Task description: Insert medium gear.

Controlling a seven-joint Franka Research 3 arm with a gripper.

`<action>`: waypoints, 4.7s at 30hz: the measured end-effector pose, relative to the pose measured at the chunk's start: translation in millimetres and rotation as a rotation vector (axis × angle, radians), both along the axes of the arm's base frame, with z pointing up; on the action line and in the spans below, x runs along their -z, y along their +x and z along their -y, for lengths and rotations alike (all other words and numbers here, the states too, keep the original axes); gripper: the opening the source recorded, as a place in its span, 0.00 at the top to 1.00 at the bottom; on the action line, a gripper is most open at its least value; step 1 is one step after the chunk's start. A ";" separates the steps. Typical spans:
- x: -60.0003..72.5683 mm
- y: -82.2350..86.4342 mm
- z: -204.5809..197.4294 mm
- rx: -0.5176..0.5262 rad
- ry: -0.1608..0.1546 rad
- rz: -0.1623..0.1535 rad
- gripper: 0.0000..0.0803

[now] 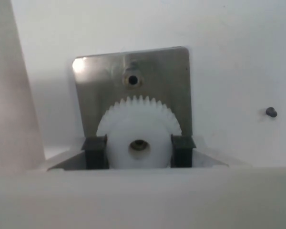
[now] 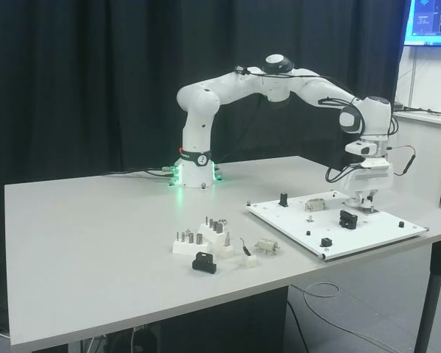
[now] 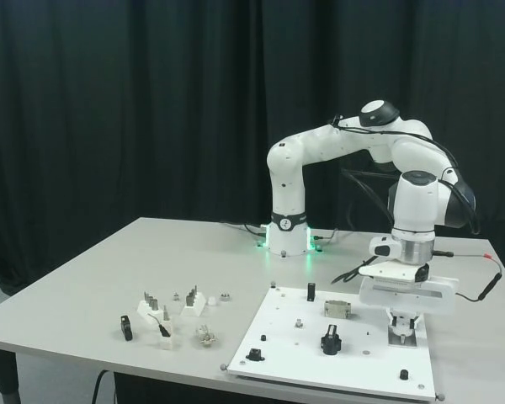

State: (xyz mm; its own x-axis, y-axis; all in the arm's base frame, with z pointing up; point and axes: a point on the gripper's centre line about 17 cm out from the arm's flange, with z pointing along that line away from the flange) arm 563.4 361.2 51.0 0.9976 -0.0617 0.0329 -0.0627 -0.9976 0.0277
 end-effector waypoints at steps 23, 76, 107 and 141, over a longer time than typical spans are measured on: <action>0.4 -0.4 1.0 -0.170 -0.006 -0.008 0.65; 1.1 -0.9 0.6 -0.217 0.015 -0.055 0.65; 1.2 -0.9 1.5 -0.185 -0.002 -0.059 0.65; 5.3 -1.1 1.7 -0.272 0.007 -0.072 0.65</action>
